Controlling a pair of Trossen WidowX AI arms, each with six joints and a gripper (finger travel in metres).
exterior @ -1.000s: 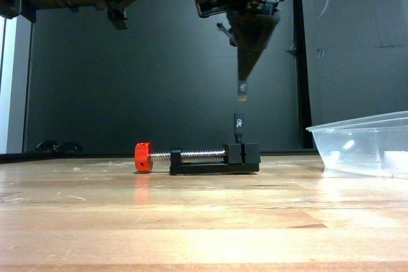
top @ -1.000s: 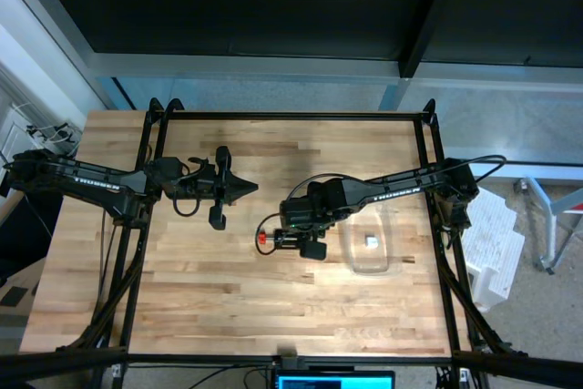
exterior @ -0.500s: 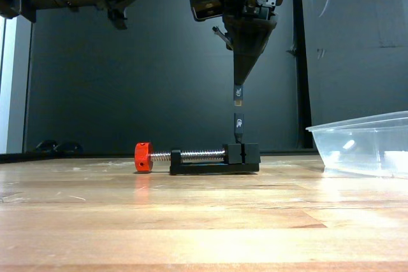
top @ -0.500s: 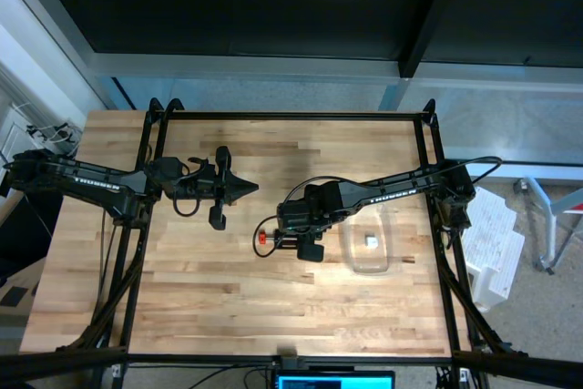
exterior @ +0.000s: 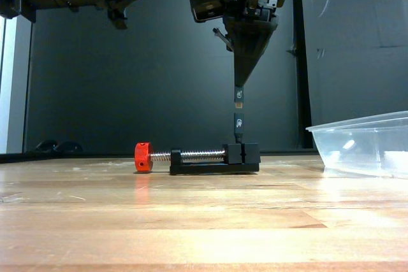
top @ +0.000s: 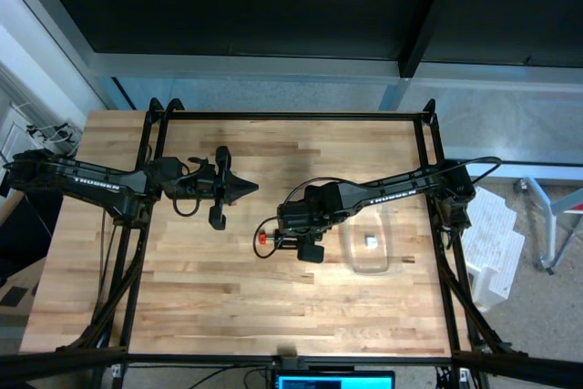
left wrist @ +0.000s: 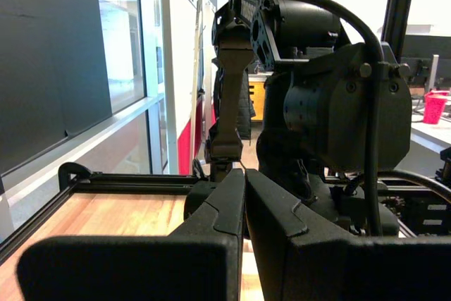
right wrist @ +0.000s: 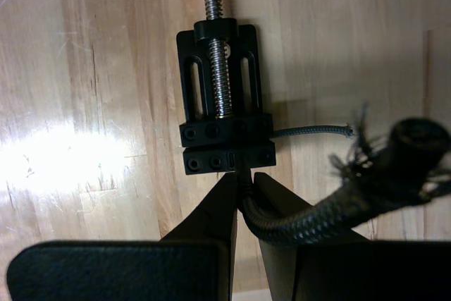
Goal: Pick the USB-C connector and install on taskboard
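Your right gripper [exterior: 239,88] is closed on the USB-C connector [exterior: 238,99]. It hangs with its long axis vertical, straight above the upright pin [exterior: 238,124] of the taskboard [exterior: 213,157], with a small gap between; you need only to go down. The left gripper [left wrist: 244,199], closed and empty, hangs well apart. The clear tray [exterior: 357,151] holds one small whitish piece [top: 371,241].

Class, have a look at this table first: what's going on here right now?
The right gripper is shut on the USB-C connector, which trails a braided cable. It holds the connector straight above the upright pin of the taskboard. A small gap shows between connector and pin, so it is not plugged in yet. The left gripper hangs shut and empty, off to the left of the work. A clear tray sits to the taskboard's right.
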